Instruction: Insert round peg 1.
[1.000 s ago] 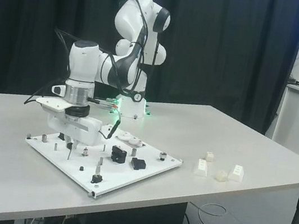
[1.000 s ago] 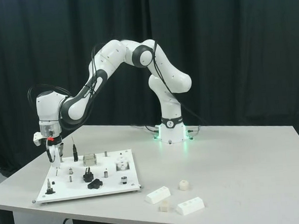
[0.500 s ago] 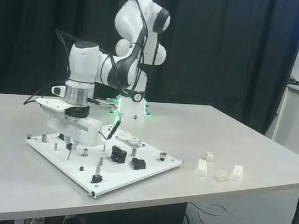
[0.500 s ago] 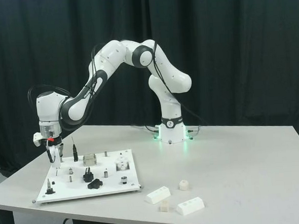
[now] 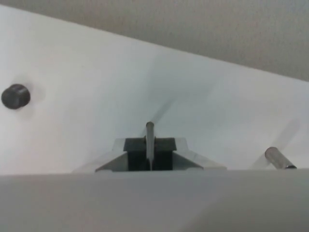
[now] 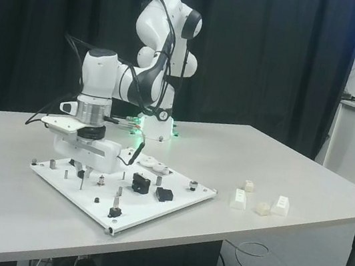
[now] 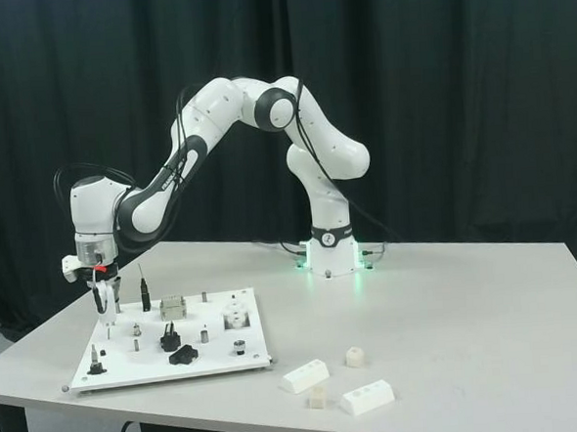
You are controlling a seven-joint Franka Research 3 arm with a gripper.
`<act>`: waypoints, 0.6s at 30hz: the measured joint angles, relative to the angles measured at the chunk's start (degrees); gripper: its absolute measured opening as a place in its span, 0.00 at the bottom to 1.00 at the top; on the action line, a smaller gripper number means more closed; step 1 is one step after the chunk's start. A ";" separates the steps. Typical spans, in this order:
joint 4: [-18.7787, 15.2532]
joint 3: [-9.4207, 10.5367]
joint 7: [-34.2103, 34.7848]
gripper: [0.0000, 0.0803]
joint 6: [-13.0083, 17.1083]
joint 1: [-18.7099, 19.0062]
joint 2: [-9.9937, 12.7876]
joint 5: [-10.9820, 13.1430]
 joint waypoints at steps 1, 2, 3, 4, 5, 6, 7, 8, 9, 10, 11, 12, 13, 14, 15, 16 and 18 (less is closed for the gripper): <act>0.00 0.00 0.00 0.04 0.05 0.00 0.00 0.00; 0.00 0.00 0.00 0.04 0.08 0.00 0.00 -0.01; 0.00 0.00 0.00 0.04 0.10 0.00 0.01 -0.01; 0.00 0.00 0.00 0.04 0.13 0.01 0.01 -0.02; 0.00 0.00 0.00 0.04 0.16 0.01 0.01 -0.04; 0.00 0.00 -0.03 0.04 0.19 0.02 0.01 -0.07; 0.00 0.00 -0.09 0.04 0.22 0.03 0.01 -0.11; 0.00 0.00 -0.17 0.04 0.27 0.04 0.01 -0.17; 0.00 -0.01 -0.27 0.04 0.34 0.06 0.01 -0.24; 0.00 -0.01 -0.38 0.04 0.43 0.07 0.01 -0.30; 0.00 -0.01 -0.50 0.04 0.52 0.09 0.02 -0.35; 0.00 -0.02 -0.58 0.04 0.63 0.11 0.02 -0.40; 0.00 -0.03 -0.61 0.04 0.73 0.12 0.03 -0.43; 0.00 -0.04 -0.61 0.04 0.85 0.14 0.04 -0.48; 0.00 -0.05 -0.61 0.04 0.95 0.15 0.05 -0.53; 0.00 -0.05 -0.61 0.04 1.05 0.17 0.06 -0.61; 0.00 -0.05 -0.61 0.04 1.19 0.20 0.07 -0.79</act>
